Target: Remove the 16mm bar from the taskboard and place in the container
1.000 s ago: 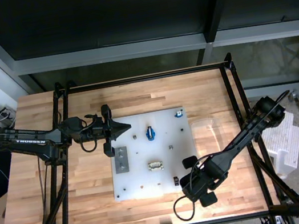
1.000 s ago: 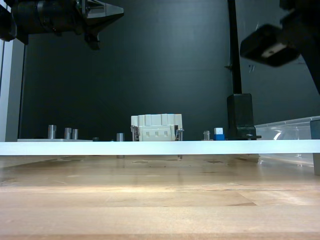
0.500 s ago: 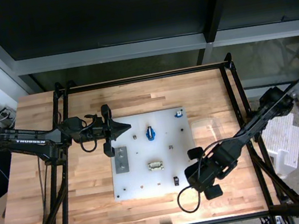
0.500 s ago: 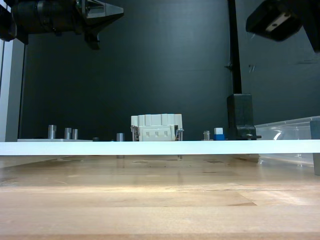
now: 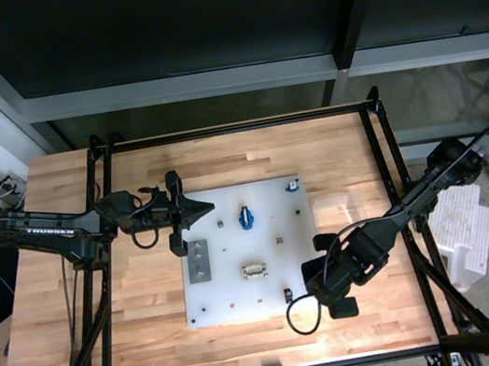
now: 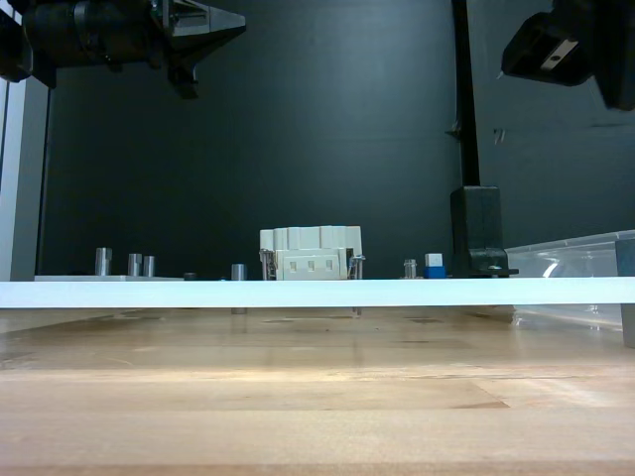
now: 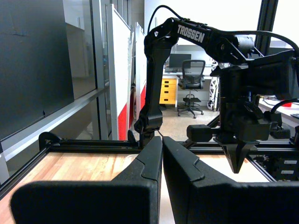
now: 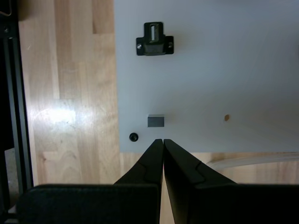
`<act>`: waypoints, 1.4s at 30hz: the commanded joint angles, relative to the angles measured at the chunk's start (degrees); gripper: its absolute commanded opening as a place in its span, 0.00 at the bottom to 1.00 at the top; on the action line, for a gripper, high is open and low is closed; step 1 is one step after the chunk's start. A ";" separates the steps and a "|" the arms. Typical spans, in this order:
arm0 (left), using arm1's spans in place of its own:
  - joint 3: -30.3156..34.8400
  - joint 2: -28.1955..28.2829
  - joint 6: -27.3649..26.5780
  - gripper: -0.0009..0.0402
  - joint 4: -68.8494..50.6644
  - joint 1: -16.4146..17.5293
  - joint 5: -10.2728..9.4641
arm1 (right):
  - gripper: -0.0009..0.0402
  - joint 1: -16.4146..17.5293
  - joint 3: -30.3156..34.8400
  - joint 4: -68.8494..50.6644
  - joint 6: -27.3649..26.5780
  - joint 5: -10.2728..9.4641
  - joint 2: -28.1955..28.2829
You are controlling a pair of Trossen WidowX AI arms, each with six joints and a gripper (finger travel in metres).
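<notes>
Two grippers, fingers pressed together: left gripper (image 5: pixel 204 211) above one white taskboard's (image 5: pixel 233 280) far-left corner, right gripper (image 8: pixel 163 141) over its near-right corner; one clear container (image 5: pixel 339 209) just beside it on wooden table (image 5: pixel 157 331).

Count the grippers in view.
2. Left gripper hovers above the taskboard's far-left corner, fingers shut; right gripper hovers above its near-right corner, fingers shut. None hidden.

Two arms reach in over the white taskboard (image 5: pixel 268 236) on the wooden desk (image 5: pixel 149 313).
The left end effector (image 5: pixel 204 211) hovers at the board's far left corner, its tip pointing inward. The right end effector (image 5: pixel 310 277) hangs over the near right part, beside a small dark fitting (image 5: pixel 288 295). The clear container (image 5: pixel 339 209) lies just right of the board, behind the right arm.
</notes>
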 commanded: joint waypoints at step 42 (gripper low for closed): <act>0.00 0.00 0.00 0.02 0.02 0.00 0.02 | 0.64 0.33 -2.36 5.77 0.13 3.02 7.65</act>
